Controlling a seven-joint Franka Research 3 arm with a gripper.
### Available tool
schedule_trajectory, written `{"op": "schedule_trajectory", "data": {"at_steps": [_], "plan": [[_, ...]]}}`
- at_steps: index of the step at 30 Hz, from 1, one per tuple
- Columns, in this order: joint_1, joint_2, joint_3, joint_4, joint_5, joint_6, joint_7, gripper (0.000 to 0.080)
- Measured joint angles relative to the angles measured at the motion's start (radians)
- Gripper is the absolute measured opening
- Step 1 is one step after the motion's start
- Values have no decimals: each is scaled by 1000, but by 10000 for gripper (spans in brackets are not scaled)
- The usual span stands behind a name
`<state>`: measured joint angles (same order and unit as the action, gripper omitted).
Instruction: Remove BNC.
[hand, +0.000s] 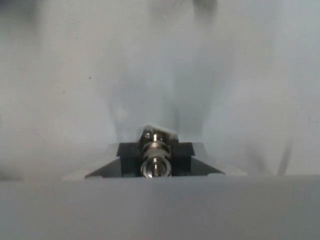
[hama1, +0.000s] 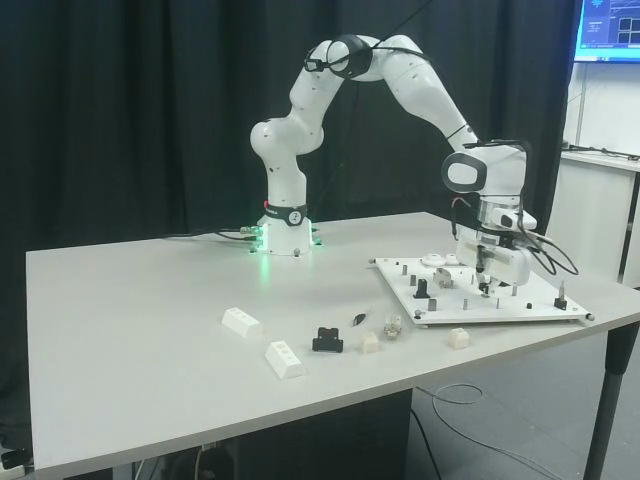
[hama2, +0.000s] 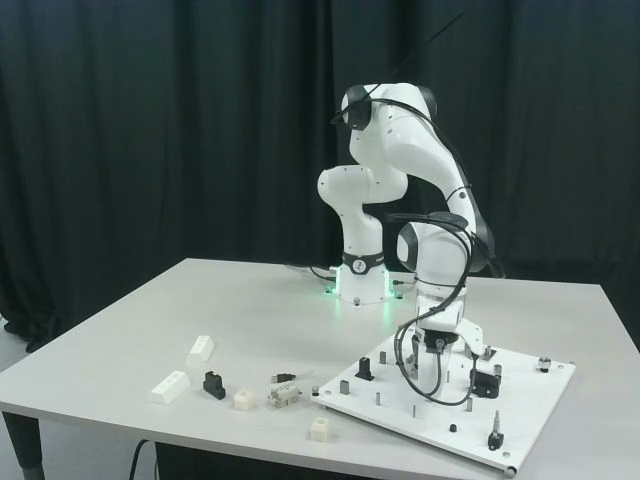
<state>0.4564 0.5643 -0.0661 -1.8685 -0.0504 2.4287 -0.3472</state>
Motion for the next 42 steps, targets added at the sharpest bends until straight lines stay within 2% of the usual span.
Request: {"op": "schedule_trajectory", "data": {"at_steps": [34, 42], "plan": [[-1, -2, 0, 0, 0, -3, -20, 120], [-1, -20, 0, 0, 0, -24, -20, 120]]}}
